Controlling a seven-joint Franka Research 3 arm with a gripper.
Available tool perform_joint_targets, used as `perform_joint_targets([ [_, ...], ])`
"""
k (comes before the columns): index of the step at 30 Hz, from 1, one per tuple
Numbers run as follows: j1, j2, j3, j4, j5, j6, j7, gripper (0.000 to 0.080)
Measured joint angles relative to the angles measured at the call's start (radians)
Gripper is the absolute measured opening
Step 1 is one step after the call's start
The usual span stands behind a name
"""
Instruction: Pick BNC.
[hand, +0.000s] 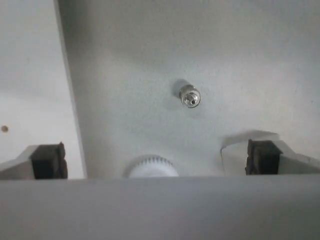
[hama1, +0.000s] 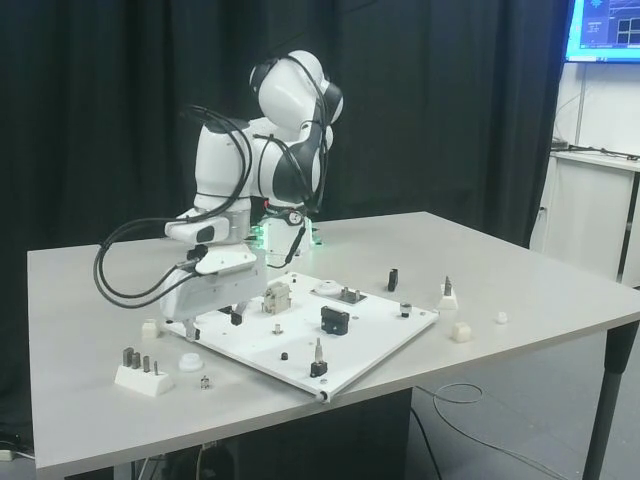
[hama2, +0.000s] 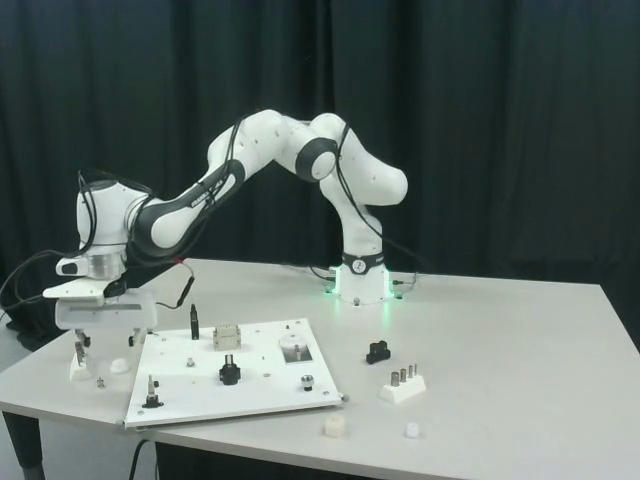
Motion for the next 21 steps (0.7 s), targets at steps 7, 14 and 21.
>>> perform_joint_targets([
  [7,-0.017,0.044,0.0,0.068,0.008,-0.045,0.0,0.08],
  [14,-0.028,0.075,0.0,0.114,0.018,-0.071,0.0,0.08],
  [21,-0.037,0.101,0.0,0.143,0.042,-0.074,0.003,0.08],
])
